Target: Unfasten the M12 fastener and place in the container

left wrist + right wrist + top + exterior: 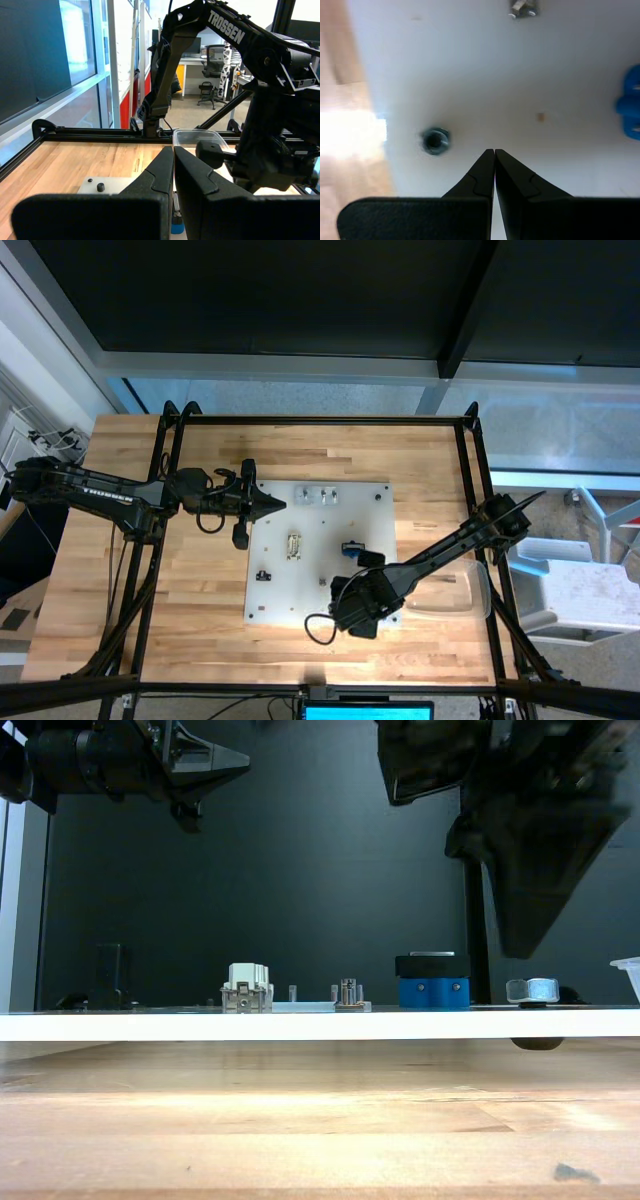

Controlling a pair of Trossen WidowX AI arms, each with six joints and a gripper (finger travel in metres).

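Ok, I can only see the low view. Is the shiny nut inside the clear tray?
Observer: No. The right wrist view shows the M12 nut on the white board, outside the container.
Operator: Is the right gripper holding it?
Observer: No. The right gripper hangs above the board, shut on nothing; the nut lies beside its fingertips, not between them.
Operator: Where's the left gripper?
Observer: The high view shows the left gripper shut, over the board's far left part.
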